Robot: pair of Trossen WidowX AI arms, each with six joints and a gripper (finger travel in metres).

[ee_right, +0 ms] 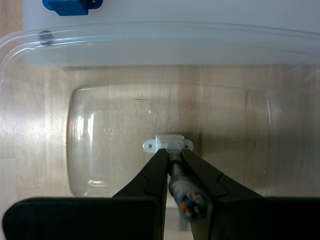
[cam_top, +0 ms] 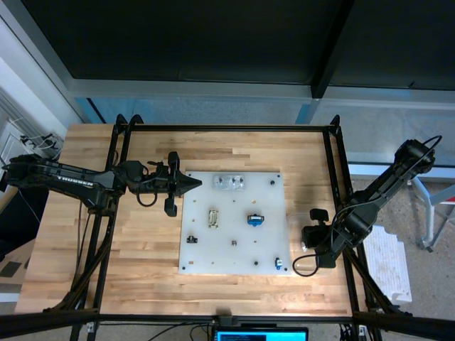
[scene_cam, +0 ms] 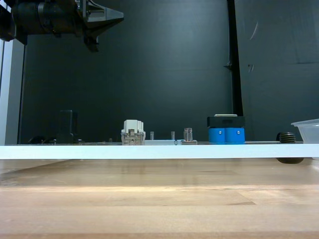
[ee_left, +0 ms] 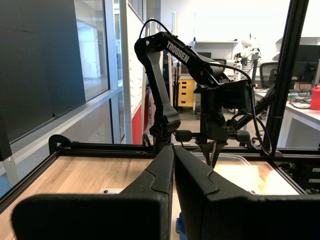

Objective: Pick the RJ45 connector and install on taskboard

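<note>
My right hand (ee_right: 172, 159) is down inside the clear tray (ee_right: 150, 37) at the desk's (cam_top: 142, 284) right edge. It is clamped on the cable stub of the RJ45 connector (ee_right: 167, 144). My left hand (cam_top: 194, 182) hangs high over the taskboard's (cam_top: 213, 249) far left corner, fingers pressed together.

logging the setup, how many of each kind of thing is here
board: 1
tray: 1
plug: 1
hands: 2, left hand shut, high by board's left edge; right hand in tray, shut on plug
total: 5
</note>
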